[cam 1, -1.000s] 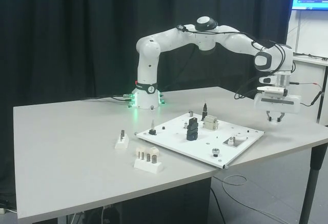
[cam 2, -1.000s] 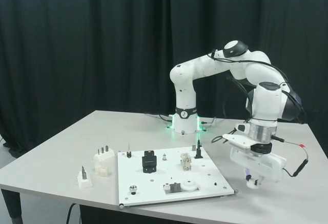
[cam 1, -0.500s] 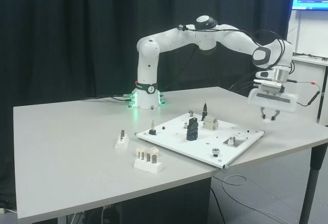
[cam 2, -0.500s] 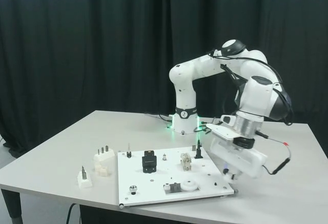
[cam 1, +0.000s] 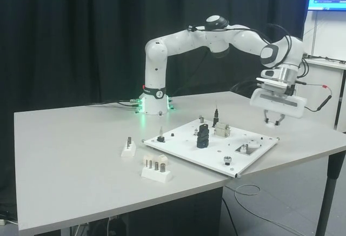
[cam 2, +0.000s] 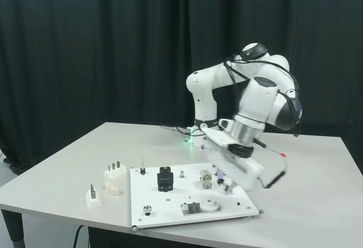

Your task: Insert medium gear.

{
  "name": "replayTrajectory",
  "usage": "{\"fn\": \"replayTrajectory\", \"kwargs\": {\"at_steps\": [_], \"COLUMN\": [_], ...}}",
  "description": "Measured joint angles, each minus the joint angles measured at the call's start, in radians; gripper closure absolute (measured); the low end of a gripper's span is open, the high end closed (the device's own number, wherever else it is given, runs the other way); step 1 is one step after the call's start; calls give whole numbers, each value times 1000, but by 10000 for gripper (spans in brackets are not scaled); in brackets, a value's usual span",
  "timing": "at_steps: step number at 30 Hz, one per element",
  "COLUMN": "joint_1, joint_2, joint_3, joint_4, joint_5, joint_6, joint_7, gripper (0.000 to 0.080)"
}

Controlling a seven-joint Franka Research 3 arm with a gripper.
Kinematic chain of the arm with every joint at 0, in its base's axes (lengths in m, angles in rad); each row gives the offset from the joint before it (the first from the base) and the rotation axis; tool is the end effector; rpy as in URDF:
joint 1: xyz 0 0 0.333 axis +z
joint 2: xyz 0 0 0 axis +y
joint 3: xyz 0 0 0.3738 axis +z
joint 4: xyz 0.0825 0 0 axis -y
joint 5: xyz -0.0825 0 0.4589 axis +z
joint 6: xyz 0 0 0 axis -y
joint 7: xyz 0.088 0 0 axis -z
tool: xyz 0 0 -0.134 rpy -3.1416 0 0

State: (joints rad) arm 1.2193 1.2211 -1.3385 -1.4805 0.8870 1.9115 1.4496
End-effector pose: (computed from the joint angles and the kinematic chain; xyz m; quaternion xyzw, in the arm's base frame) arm 0.7627 0.2510 0.2740 0.7033 -0.6911 0.1493 0.0742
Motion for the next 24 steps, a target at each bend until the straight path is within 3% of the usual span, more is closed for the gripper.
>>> {"fn": "replayTrajectory", "kwargs": {"at_steps": [7, 24], "joint_1": [-35, -115], "joint_2": [0, 0], "joint_3": [-25, -46], "joint_4": [-23, -98], "joint_5": [23, 207], "joint_6": [-6, -61], "joint_7": [66, 66], "gripper": [522, 522]}}
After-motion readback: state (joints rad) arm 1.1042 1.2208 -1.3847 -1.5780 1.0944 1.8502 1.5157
